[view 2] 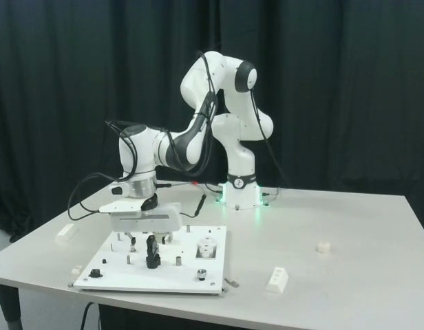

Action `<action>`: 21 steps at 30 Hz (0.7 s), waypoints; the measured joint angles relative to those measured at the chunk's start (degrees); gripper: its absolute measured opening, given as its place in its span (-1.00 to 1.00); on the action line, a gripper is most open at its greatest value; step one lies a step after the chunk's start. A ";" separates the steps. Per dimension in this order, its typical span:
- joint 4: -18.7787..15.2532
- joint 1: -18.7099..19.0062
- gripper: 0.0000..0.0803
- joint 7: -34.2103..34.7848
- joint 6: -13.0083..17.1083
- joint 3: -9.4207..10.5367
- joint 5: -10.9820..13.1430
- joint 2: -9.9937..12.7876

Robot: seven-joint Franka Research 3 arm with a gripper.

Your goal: Remove D-SUB.

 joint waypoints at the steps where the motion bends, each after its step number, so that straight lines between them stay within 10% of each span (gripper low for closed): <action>1: 0.00 -0.02 0.99 -0.07 -0.04 0.00 0.00 0.04; 21: 0.02 -0.15 0.45 -0.75 -0.31 0.02 1.36 0.59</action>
